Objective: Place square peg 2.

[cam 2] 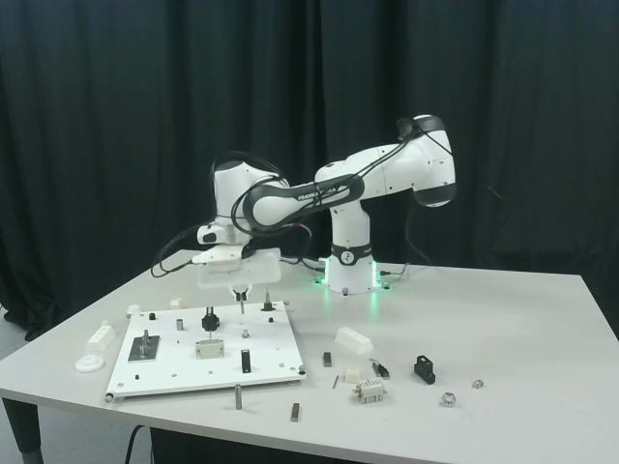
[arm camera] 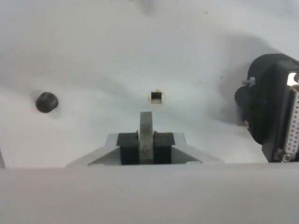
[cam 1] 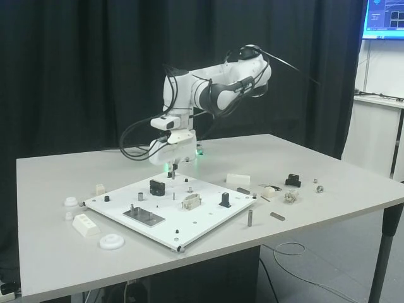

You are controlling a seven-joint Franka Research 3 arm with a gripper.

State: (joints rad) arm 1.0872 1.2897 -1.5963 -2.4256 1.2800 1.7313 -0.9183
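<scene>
Grey square peg point(arm camera: 146, 135), upright, clamped between the tool's point(arm camera: 145, 148) black pads, above the white board's square hole point(arm camera: 156, 96)

You see the white arm point(cam 2: 387, 179) reach over the white board point(cam 2: 205, 360), its gripper point(cam 2: 238, 293) holding a peg point(cam 2: 238, 300) above it.

Even overhead light, soft shadows
</scene>
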